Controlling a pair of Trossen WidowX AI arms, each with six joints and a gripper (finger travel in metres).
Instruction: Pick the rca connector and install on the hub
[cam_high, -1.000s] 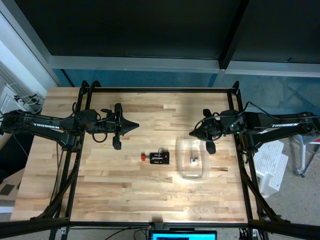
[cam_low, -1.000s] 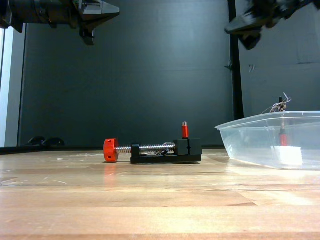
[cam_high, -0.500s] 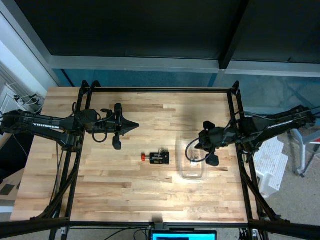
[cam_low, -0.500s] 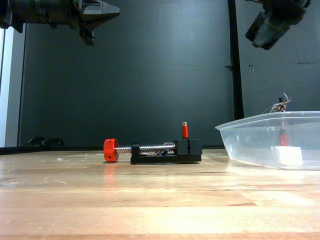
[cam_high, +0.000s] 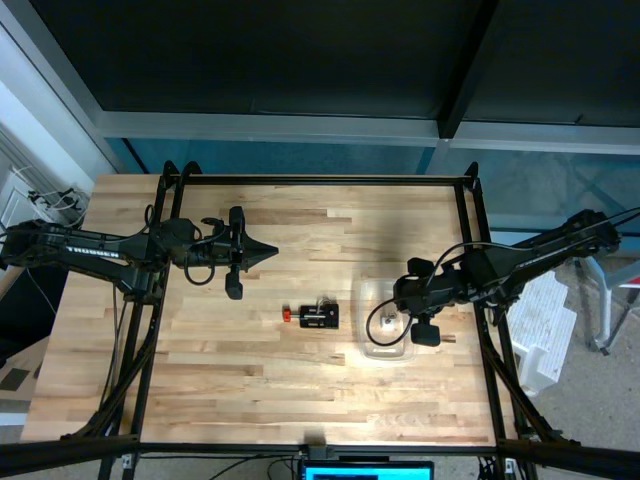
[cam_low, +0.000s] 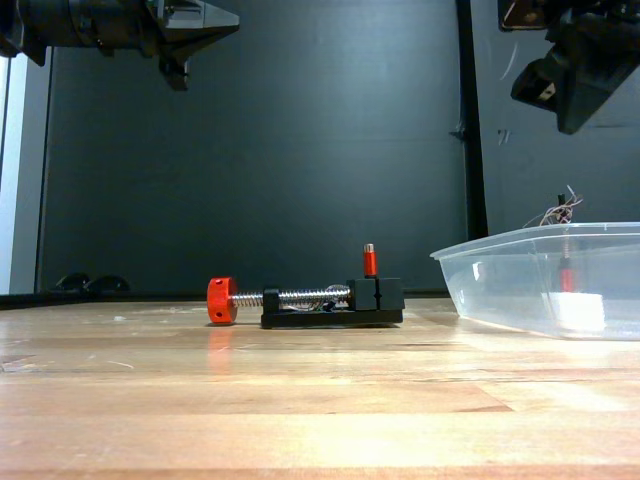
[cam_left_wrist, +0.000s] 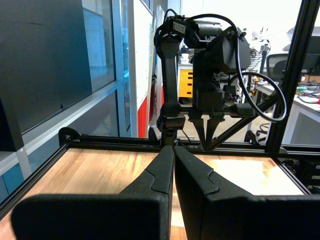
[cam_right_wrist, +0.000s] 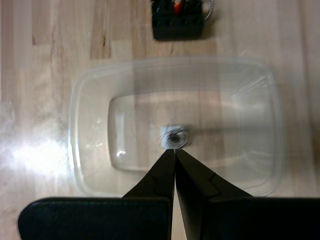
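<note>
Connector (cam_right_wrist: 174, 136) under right gripper (cam_right_wrist: 175, 151) (left (cam_high: 272, 250) aloft)

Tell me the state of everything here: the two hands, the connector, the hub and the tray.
left hand: shut, empty, raised above the table
right hand: shut, empty, pointing down over the rca connector
rca connector: lying loose in the tray, ungripped
hub: resting on the table, beside the tray, untouched
tray: upright, open on top

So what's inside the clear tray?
Only a small whitish connector, centred in the tray; underside hidden. Shut right gripper hangs above it; shut left gripper sits high, far left.
</note>
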